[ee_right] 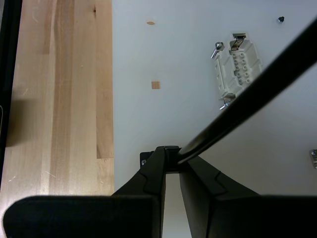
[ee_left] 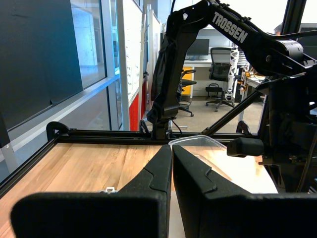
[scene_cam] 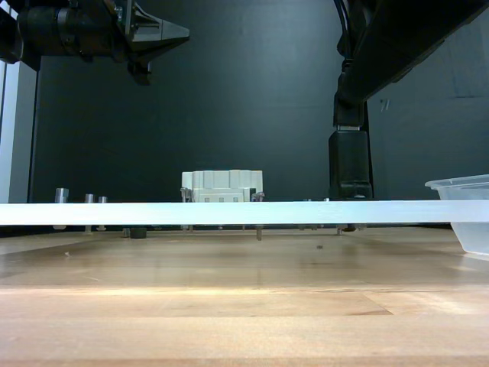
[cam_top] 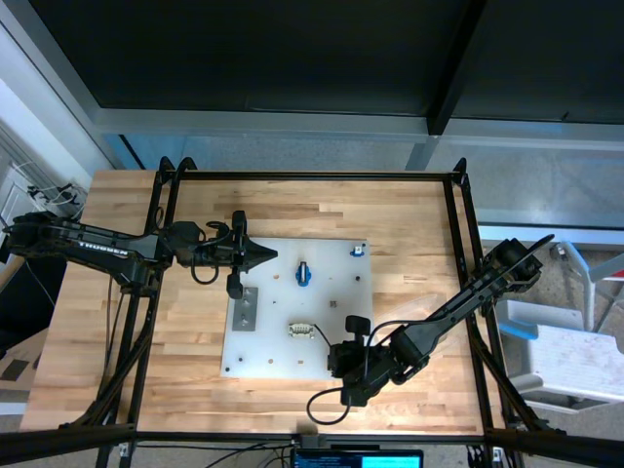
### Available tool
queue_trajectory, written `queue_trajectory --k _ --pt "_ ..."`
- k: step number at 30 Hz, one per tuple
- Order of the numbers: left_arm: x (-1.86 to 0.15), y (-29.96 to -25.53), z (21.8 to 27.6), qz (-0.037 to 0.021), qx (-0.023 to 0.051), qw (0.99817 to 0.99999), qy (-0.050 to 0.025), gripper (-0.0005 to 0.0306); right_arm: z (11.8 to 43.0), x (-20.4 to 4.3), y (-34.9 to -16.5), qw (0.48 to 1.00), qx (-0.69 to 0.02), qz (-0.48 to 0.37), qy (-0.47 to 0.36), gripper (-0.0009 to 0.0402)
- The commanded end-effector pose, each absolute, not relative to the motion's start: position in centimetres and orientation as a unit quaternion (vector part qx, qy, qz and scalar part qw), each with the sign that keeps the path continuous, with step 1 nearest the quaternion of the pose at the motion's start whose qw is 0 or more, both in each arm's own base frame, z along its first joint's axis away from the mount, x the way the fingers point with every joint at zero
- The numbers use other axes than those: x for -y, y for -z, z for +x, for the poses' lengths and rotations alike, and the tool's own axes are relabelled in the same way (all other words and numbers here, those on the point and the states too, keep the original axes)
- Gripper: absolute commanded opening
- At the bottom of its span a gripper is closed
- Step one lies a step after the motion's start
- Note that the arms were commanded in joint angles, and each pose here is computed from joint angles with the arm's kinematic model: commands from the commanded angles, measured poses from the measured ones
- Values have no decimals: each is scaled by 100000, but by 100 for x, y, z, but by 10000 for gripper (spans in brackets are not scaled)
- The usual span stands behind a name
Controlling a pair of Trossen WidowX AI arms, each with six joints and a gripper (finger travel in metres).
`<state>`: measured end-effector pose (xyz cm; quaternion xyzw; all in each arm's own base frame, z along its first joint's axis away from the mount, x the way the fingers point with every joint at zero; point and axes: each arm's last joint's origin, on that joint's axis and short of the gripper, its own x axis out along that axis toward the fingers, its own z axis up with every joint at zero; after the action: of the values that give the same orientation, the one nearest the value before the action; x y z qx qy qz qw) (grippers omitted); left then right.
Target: Remove the USB connector from the USB hub and place in the container
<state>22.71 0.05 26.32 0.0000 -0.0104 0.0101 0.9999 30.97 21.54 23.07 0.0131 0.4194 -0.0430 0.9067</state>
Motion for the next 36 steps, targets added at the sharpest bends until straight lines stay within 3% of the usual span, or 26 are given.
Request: queue_trajectory --k 1,15,36 --pt "-6 -2632 2271 18 1058 99989 -1011 1 3091 -2157 -2291 90398 -42573 1112 3810 0" --pt "-5 -2632 2271 18 1058 99989 -992 1 3080 -2129 -2251 88589 -46372 -1091 683 0" --pt "-5 -2633 2271 18 1077 99989 -1011 1 3243 -2160 -2370 85088 -52348 -3957 -2009 0"
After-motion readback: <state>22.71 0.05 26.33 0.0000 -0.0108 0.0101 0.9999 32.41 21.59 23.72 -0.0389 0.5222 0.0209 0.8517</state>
